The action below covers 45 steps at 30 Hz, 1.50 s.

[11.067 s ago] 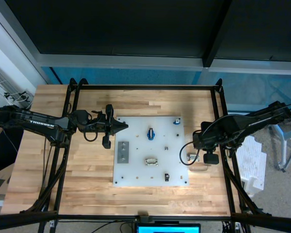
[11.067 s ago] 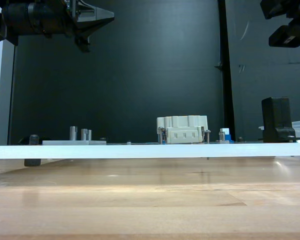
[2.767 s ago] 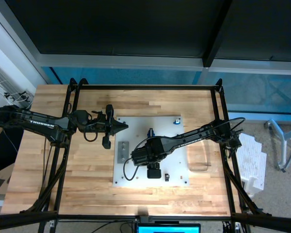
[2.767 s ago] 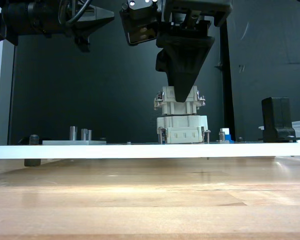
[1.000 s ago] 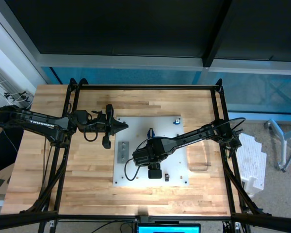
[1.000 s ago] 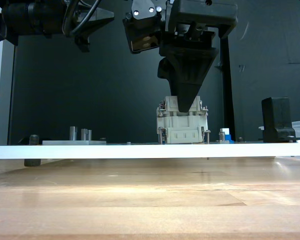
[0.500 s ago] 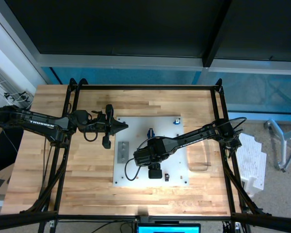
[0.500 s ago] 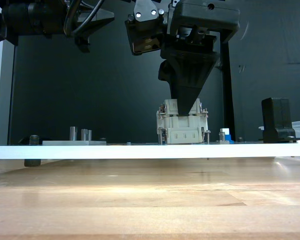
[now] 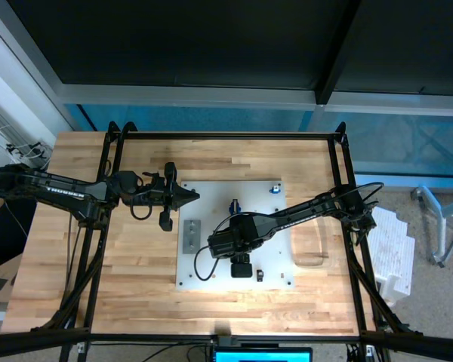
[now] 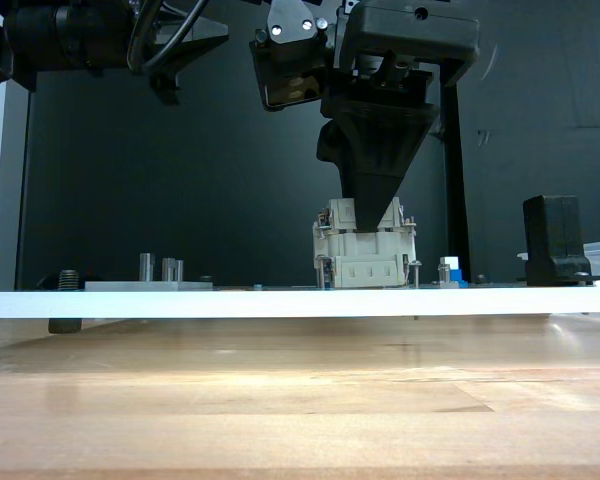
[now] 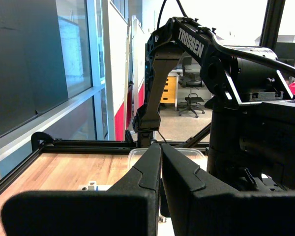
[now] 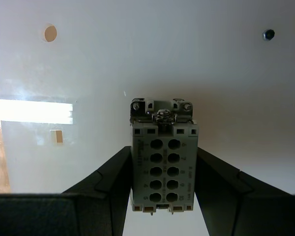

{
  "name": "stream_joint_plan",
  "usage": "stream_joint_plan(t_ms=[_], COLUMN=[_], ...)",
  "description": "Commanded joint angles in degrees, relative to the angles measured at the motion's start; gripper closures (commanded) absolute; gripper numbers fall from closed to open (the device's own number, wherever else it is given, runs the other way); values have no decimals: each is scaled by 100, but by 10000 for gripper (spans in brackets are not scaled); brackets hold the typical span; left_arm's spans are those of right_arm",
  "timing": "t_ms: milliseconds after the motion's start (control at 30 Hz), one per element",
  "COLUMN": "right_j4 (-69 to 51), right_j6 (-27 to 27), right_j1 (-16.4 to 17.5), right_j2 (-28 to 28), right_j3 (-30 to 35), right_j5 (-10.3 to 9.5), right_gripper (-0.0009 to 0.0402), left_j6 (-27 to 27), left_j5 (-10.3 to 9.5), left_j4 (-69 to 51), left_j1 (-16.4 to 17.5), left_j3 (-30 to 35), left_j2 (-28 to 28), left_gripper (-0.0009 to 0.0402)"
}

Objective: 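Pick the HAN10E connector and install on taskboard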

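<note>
Right claw (image 10: 368, 207), over the middle of the white board (image 9: 204, 276), is closed on the beige plug (image 12: 163, 157), one finger on each long side. The plug sits on a matching beige base (image 10: 366, 267); its face of two hole rows points up and its long axis lies level with the board. Around it stand a grey block (image 9: 191, 236), a blue part (image 9: 235, 206) and a black fitting (image 10: 554, 240). A clear tray (image 9: 311, 247) rests on the wooden surface (image 9: 136, 279) beside the board; its contents cannot be told. My left claw (image 9: 193, 196), fingers together, hovers above the board's far left corner.
</note>
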Motion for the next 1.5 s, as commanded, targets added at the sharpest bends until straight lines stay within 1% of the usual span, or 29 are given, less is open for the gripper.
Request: stream_joint_plan(t_ms=[33, 167, 267, 600, 700, 767, 900, 1200, 1300, 1367, 1500], right_j4=[-7, -33, -33, -22, -26, -20, -28, -151, -238, -267, -267], right_j6=[37, 37, 39, 55, 55, 52, 46, 83, 85, 83, 81], right_j1=[2, 2, 4, 13, 15, 15, 13, 11, 11, 13, 13], right_j2=[-52, -109, -125, -151, -173, -214, -354, -925, -1010, -1047, -1047], right_j3=[-2, -2, -2, -2, -2, -2, -2, -2, -2, -2, -2], right_j5=[-24, -28, -28, -24, -24, -20, 28, 48, 96, 175, 173], right_gripper=[288, 266, 239, 93, 57, 41, 28, 32, 32, 31, 31], left_j6=[2, 2, 2, 2, 2, 2, 2, 2, 2, 2, 2], left_j5=[0, 0, 0, 0, 0, 0, 0, 0, 0, 0, 0], left_j4=[0, 0, 0, 0, 0, 0, 0, 0, 0, 0, 0], left_j1=[0, 0, 0, 2, 0, 0, 0, 2, 0, 0, 2], left_j3=[0, 0, 0, 0, 0, 0, 0, 0, 0, 0, 0], left_j2=[0, 0, 0, 0, 0, 0, 0, 0, 0, 0, 0], left_gripper=[392, 392, 392, 392, 392, 392, 392, 392, 392, 392, 392])
